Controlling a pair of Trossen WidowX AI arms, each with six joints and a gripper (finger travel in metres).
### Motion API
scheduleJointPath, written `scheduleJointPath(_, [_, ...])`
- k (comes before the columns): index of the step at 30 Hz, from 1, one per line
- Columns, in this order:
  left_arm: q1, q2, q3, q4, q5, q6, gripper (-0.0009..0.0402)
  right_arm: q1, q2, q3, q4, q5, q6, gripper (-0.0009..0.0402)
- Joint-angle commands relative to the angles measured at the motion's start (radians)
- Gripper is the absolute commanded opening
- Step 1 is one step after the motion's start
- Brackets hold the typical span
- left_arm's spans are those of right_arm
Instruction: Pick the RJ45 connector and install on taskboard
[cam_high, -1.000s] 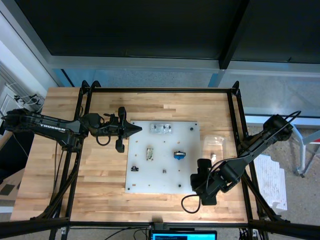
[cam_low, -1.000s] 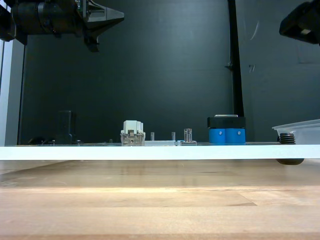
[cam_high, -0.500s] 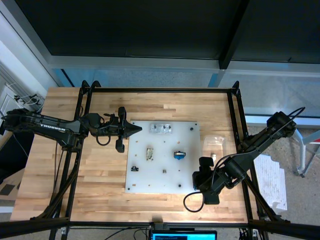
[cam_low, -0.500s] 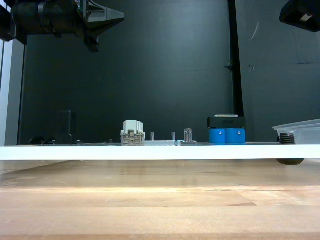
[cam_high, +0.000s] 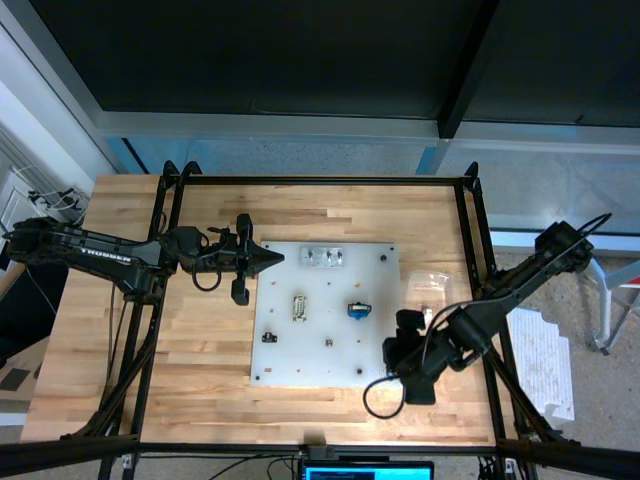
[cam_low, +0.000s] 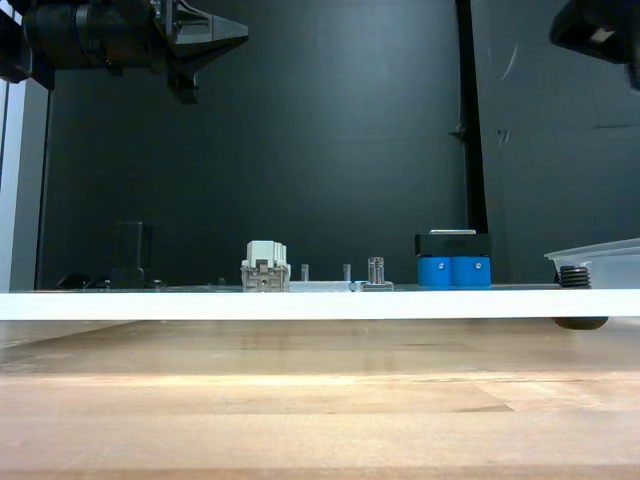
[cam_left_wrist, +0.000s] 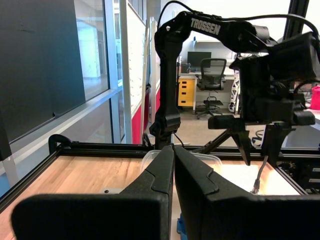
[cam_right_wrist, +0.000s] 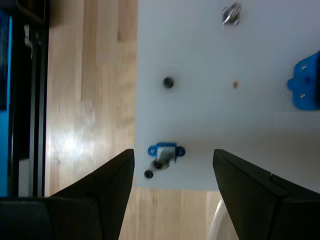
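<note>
Flanking taskboard (cam_high: 310, 355) edges: left (cam_high: 277, 258), right end effectors (cam_high: 393, 358).

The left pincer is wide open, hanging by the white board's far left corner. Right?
Not quite: the left pincer is shut tight, as the left wrist view shows. It does hang by the taskboard's far left corner. The right pincer is the open one, above the board's near right corner.
</note>
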Motion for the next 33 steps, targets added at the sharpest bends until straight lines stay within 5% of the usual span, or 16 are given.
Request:
scheduleJointPath(1, [0.000,0.000,0.000,0.000,0.000,0.000,0.0000,-0.029,-0.020,0.000,0.042,0.006,-0.019,0.0220])
scheduleJointPath(11, [0.000,0.000,0.000,0.000,0.000,0.000,0.0000,-0.209,-0.074,0.000,0.150,0.063,-0.191,0.0220])
scheduleJointPath(18, [0.000,0.000,0.000,0.000,0.000,0.000,0.0000,-0.336,-0.105,-0.003,0.264,0.064,-0.366,0.0220])
scheduleJointPath(25, [0.000,0.000,0.000,0.000,0.000,0.000,0.0000,-0.455,-0.142,-0.014,0.386,0.058,-0.538,0.0220])
scheduleJointPath(33, [0.000,0.000,0.000,0.000,0.000,0.000,0.0000,-0.572,-0.206,-0.091,0.603,-0.011,-0.611,0.0215])
